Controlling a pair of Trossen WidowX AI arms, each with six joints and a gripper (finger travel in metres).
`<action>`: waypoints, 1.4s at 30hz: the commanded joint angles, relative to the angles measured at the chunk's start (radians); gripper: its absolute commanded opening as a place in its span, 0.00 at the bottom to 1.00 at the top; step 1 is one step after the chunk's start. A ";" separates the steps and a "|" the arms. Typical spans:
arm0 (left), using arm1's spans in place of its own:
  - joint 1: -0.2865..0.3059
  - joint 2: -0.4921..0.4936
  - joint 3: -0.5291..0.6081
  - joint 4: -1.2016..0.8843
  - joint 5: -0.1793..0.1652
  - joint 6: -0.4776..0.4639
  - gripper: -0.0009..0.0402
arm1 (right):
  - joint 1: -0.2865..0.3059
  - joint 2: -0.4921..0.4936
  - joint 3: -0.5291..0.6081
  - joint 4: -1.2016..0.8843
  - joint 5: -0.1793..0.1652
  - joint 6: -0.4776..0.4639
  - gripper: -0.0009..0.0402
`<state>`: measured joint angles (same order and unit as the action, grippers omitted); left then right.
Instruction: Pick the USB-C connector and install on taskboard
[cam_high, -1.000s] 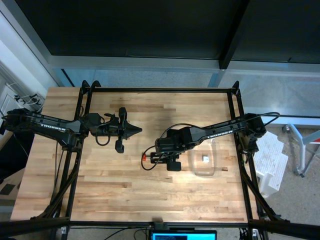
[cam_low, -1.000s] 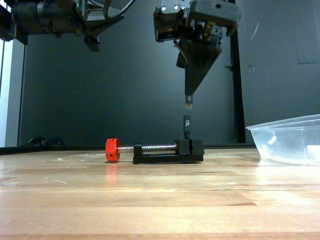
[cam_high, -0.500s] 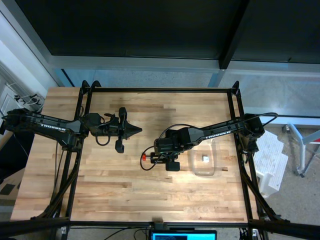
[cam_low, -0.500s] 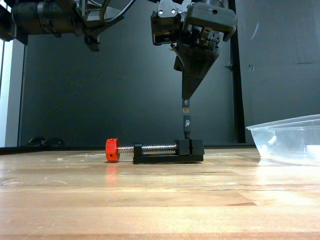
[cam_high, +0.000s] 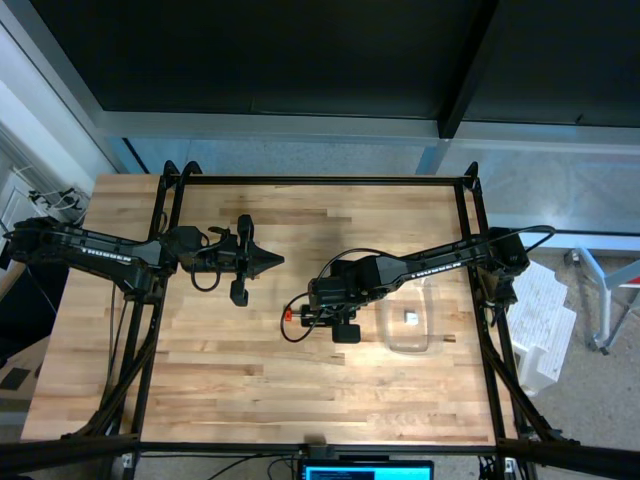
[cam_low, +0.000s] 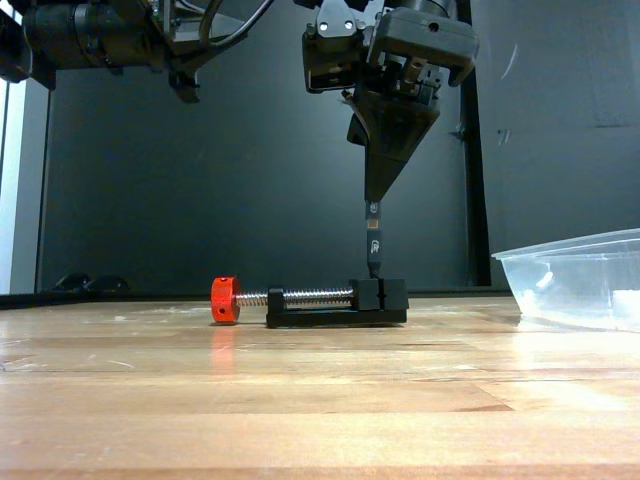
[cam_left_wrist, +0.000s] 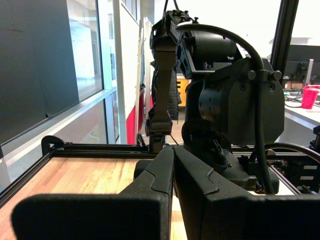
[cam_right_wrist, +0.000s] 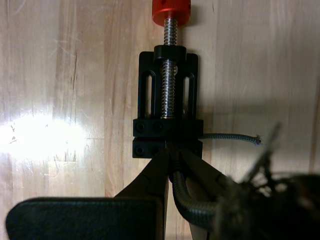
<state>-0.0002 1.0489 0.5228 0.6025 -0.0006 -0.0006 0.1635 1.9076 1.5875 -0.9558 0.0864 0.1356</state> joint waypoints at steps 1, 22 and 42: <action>0.000 0.000 0.000 0.000 0.000 0.000 0.02 | 0.000 0.000 -0.005 0.004 0.000 0.001 0.02; 0.000 0.000 0.000 0.000 0.000 0.000 0.02 | 0.000 0.000 -0.009 -0.002 0.005 -0.006 0.02; 0.000 0.000 0.000 0.000 0.000 0.000 0.02 | -0.002 0.000 -0.088 0.082 0.011 -0.015 0.02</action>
<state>-0.0002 1.0489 0.5224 0.6025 -0.0010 -0.0010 0.1616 1.8999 1.5051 -0.8696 0.0921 0.1207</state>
